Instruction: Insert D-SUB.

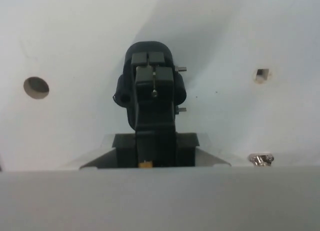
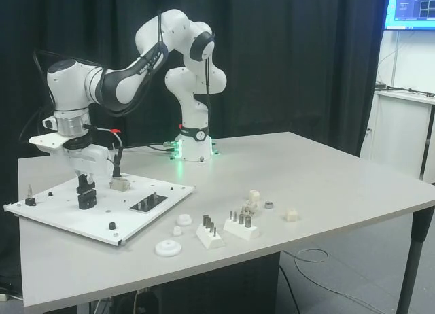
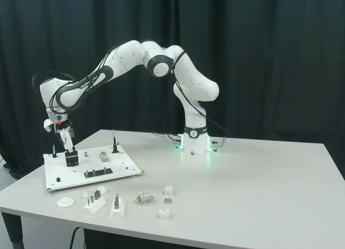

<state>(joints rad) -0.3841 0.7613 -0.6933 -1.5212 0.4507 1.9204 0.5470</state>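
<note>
1. Wrist view: the gripper [image 1: 154,83], nearest the lens, has its black fingers clamped on the black D-SUB connector [image 1: 150,98], held over the white board [image 1: 75,41]. A round hole [image 1: 36,87] and a small slot [image 1: 261,74] lie well apart on either side.
2. First room view: the connector [image 2: 85,197] stands on the board [image 2: 102,222] near its left end. Small white fixtures [image 2: 211,235] stand on the grey table [image 2: 326,171] near its front edge.
3. Second room view: the gripper [image 3: 69,150] hangs over the board's [image 3: 91,179] left part; the table's [image 3: 259,173] right half lies open.
</note>
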